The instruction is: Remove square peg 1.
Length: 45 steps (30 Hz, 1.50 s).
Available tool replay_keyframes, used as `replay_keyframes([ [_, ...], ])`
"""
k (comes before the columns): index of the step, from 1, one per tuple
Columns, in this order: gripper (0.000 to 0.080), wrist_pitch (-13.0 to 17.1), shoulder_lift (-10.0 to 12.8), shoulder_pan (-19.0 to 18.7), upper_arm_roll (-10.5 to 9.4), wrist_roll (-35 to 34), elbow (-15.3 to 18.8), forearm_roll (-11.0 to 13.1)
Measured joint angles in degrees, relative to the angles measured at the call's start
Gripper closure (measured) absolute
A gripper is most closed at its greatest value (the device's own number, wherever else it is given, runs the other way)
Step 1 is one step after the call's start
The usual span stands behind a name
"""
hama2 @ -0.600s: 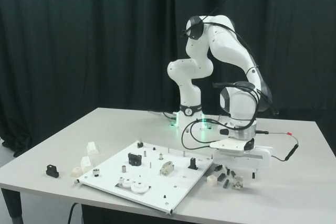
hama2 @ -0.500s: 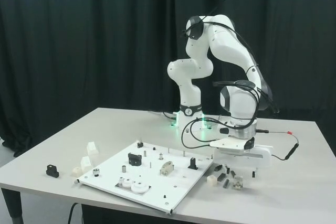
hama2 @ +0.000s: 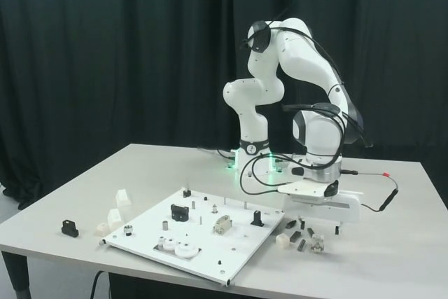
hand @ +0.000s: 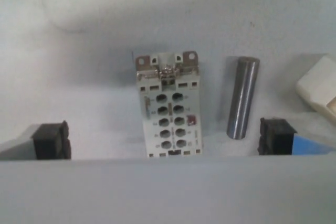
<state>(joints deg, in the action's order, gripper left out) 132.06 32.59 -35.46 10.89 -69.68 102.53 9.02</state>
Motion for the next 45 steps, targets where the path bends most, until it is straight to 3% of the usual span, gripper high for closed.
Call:
replay_keyframes([
  [31, 0.0003, -1.9, -0.3, 0.0, 2.65, 1.6, -2.6, -1.7],
  [45, 0.0003, -3.1, -0.6, 0.0, 5.6, 3.5, -3.9, -4.3],
])
